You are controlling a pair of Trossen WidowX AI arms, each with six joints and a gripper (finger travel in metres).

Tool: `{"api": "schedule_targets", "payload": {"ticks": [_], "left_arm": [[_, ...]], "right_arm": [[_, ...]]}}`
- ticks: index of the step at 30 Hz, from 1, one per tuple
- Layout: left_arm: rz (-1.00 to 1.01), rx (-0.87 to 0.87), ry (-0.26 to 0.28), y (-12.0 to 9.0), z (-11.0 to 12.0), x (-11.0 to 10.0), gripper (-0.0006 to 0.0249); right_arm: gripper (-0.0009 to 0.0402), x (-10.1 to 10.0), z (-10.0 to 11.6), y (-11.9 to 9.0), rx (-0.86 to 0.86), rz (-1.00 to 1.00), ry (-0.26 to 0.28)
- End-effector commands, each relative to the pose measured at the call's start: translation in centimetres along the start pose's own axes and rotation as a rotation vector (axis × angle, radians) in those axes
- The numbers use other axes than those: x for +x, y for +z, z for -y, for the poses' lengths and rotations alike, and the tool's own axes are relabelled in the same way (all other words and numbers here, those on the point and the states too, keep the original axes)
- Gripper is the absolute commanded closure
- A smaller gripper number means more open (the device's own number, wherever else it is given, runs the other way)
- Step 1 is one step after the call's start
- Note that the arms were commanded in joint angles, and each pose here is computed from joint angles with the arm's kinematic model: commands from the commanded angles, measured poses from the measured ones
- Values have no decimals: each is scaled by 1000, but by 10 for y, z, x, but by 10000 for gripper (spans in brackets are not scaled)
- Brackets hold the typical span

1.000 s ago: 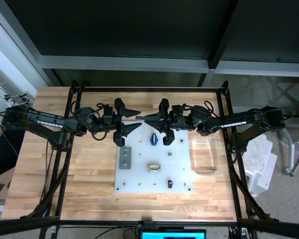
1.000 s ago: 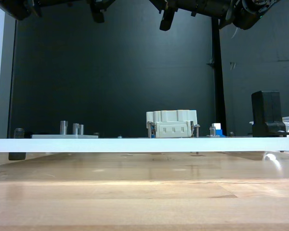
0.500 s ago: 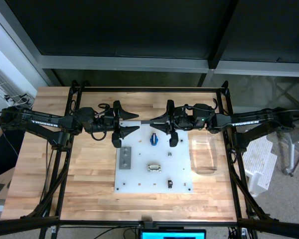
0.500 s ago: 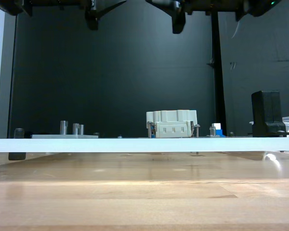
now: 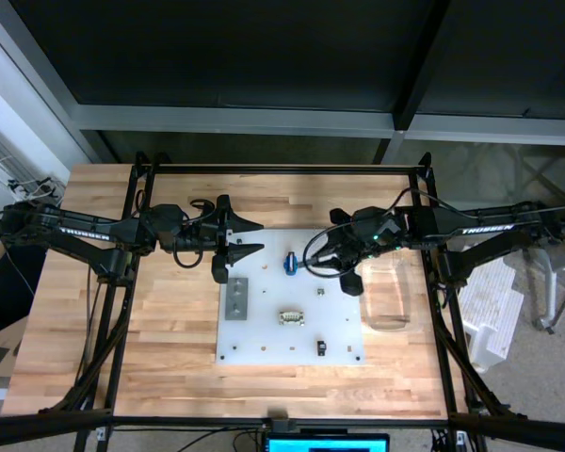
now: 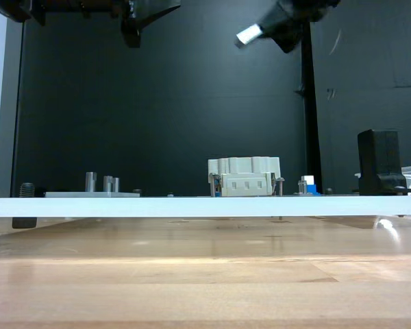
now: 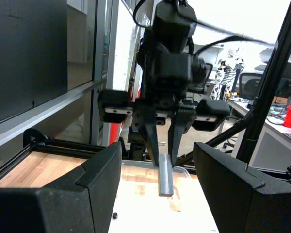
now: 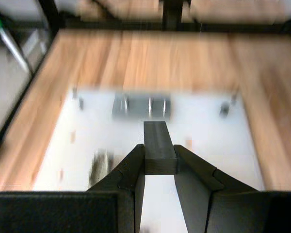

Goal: Pick the 16mm bar and install on taskboard

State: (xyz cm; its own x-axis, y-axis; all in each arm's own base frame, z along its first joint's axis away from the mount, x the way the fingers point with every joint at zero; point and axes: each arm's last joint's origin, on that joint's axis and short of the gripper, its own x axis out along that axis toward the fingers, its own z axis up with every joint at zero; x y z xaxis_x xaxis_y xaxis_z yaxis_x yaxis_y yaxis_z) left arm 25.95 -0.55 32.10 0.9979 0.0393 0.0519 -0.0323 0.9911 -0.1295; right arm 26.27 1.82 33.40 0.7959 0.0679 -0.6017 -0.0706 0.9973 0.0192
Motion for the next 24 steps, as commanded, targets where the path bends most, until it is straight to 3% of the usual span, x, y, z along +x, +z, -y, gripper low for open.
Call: {"api": "schedule_targets", "payload": {"ticks": [1,7,11,24], "left_arm": [[1,1,4,0,0,0,45],[-1,1,4,0,0,0,44],[-16,2,7,-2,-1,0,46],[-15,2,7,-2,-1,0,46]], "right_arm": [[352,-4,-4,-2,-8,-122,-5],[352,-13,-14,-7,-20,-233,10],[352,-16,-21,-14,-43,-307,-19],[352,9,-53,-37,-23,-567,-51]]}}
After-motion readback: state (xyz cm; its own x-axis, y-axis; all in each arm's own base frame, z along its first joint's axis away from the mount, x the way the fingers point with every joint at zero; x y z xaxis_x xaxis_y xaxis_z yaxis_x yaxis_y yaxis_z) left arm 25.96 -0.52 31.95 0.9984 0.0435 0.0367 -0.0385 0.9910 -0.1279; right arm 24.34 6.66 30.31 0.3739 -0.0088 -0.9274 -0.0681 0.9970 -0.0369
